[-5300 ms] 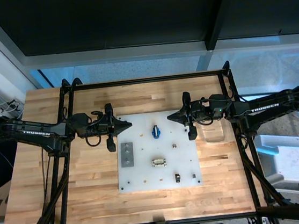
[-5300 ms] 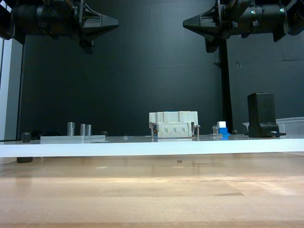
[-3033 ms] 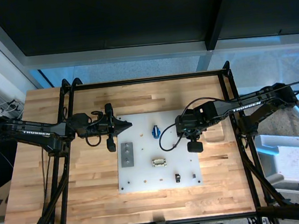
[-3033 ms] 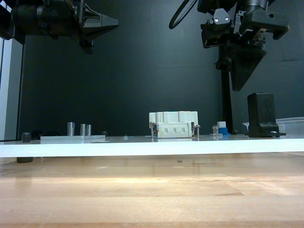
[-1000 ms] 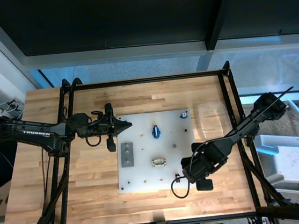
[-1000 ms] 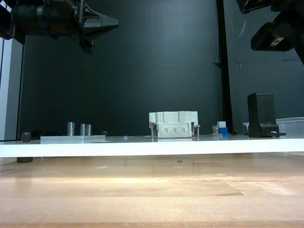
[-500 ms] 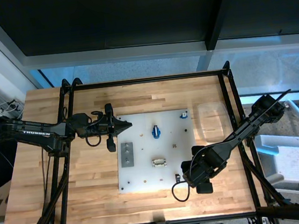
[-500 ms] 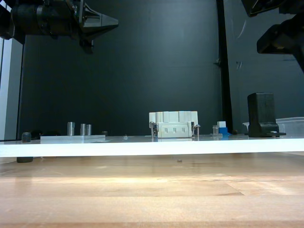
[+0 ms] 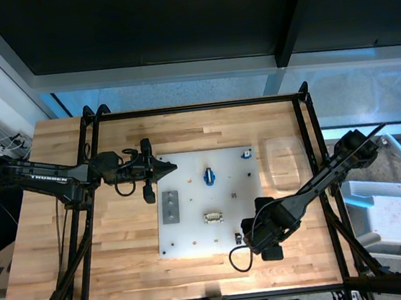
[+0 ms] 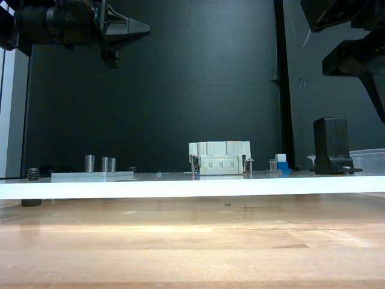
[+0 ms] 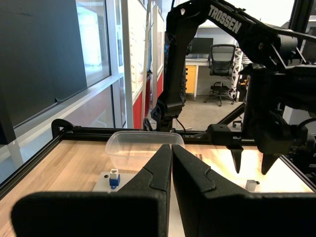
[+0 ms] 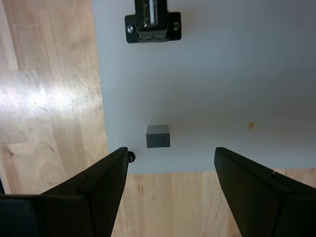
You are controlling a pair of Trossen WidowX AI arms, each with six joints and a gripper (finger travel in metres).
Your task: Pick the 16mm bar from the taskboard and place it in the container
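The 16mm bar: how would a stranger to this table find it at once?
Over the white taskboard, the left tool hangs shut above the far left corner, the right tool open above the near right corner. Below that one sits the 16mm bar: tiny, grey, nearer the edge than the black part.

1: left arm point(image 9: 44, 178) extended level, inward; left gripper point(image 9: 170, 167) raised, fingers point(image 11: 158, 173) pressed together.
2: right arm point(image 9: 326, 172) angled toward the near edge; right gripper point(image 9: 258, 236) pointing straight down, fingers point(image 12: 103, 182) spread apart.
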